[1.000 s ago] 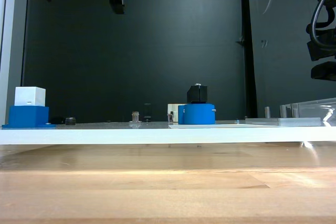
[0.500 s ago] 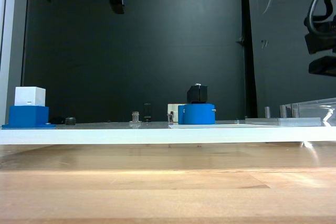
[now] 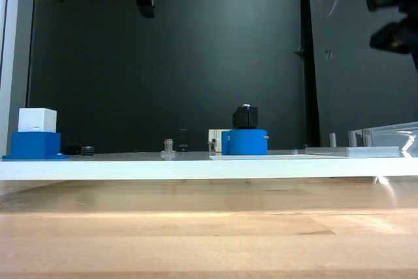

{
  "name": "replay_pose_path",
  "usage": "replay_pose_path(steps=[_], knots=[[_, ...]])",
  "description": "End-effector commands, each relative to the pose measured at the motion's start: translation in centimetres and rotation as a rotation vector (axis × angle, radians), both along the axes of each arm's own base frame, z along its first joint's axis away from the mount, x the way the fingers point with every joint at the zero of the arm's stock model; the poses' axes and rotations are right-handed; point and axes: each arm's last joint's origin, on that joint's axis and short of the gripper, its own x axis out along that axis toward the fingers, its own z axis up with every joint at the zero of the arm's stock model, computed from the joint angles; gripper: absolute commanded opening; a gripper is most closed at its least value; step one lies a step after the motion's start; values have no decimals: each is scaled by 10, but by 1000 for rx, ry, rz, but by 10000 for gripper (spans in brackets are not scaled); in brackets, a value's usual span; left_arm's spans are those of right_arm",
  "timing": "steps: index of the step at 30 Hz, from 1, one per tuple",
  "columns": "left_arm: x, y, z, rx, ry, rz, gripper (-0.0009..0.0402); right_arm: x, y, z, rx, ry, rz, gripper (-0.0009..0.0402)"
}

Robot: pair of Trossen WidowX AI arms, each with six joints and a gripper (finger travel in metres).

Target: Pick the 16mm cylinder and install on the taskboard

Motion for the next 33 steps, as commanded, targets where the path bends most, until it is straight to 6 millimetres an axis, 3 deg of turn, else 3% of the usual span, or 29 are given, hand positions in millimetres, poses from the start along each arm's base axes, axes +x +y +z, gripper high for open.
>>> replay_pose_path(steps=[1, 12, 33], knots=[[0, 0, 0, 0, 0, 0, 1, 8, 3, 9, -7, -14, -4, 0], [0, 0, 0, 0, 0, 0, 1, 44, 19, 7, -64, 27, -5, 0], [0, 0, 0, 0, 0, 0, 1, 110, 29, -4, -72, 83, -75, 0]])
